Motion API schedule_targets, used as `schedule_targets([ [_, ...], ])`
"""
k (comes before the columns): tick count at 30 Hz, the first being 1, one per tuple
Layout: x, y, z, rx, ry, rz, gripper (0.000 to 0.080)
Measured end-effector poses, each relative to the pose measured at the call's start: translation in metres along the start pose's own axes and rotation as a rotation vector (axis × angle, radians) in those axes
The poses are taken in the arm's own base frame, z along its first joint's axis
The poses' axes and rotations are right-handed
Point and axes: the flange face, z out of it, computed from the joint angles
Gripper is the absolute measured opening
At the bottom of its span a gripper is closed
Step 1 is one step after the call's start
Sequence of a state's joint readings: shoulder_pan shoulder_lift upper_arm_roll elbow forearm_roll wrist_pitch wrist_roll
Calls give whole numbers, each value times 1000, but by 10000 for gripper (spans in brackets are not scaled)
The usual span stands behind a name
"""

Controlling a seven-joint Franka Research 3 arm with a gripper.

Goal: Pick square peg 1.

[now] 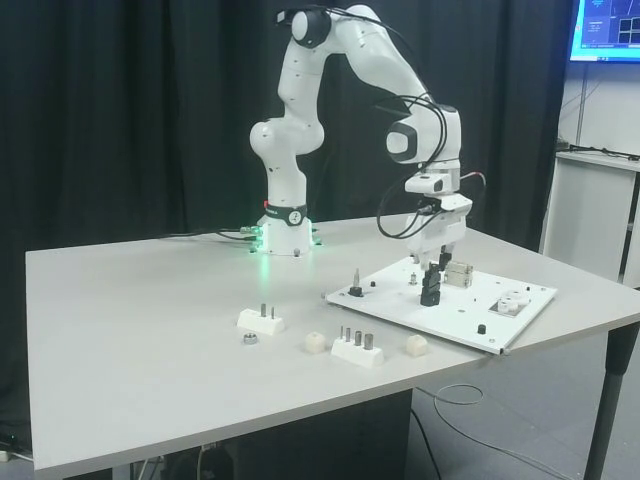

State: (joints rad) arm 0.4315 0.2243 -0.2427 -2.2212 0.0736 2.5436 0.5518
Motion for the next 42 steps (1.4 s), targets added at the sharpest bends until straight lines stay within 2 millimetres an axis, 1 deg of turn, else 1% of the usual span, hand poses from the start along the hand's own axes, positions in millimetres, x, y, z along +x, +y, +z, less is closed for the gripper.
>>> schedule_targets([
  [1,0,0,-2,1,0,0,797],
  [8,0,0,-12,7,-2,0,800],
  [13,0,0,-17,9,-4,3,800],
  [42,0,-3,-20,0,8,-43,800],
])
